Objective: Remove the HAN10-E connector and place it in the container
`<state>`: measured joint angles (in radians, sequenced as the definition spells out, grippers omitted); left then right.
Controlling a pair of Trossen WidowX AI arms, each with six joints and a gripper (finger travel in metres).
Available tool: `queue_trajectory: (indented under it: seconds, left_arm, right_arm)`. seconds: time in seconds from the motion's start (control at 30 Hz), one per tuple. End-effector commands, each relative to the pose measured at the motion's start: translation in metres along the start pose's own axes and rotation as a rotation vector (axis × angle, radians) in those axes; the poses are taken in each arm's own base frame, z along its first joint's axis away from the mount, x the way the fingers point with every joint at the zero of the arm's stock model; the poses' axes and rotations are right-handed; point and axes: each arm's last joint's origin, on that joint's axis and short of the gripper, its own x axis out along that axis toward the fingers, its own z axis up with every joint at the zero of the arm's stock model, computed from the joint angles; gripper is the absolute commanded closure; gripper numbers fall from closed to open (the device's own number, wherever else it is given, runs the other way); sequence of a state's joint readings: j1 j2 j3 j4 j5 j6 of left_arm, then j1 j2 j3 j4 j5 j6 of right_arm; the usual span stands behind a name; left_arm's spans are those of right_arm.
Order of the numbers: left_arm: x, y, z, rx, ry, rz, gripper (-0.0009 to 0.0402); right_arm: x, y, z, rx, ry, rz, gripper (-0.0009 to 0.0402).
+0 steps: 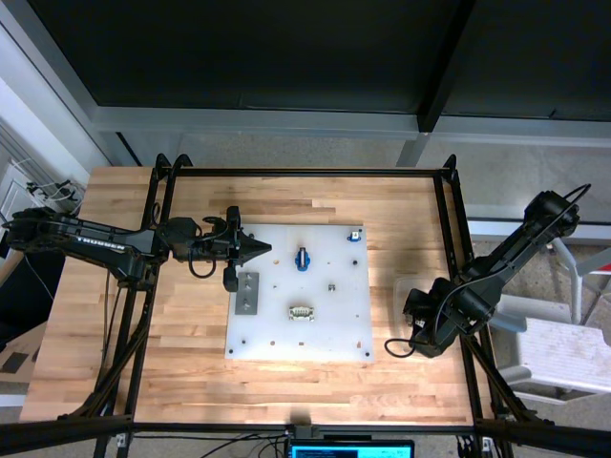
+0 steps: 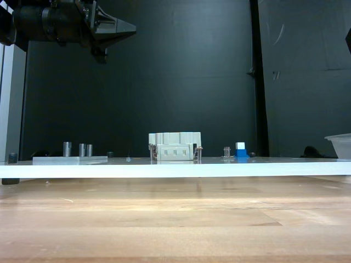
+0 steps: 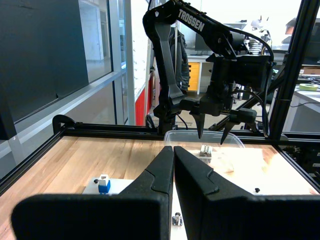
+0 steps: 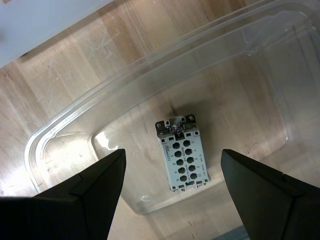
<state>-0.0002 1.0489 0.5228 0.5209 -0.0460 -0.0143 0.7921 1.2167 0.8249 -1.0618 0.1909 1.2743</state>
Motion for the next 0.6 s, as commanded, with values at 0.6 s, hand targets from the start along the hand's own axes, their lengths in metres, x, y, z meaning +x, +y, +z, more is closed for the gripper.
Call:
queue_trajectory:
  seconds: [0.6]
  left_arm:
    - [0.0001,0.0001,-0.0001,0.000,0.000,0.000,0.0393]
  right_arm:
    - [0.0000,0.0010,0.0002,0.002,-0.003,0.009,0.0127]
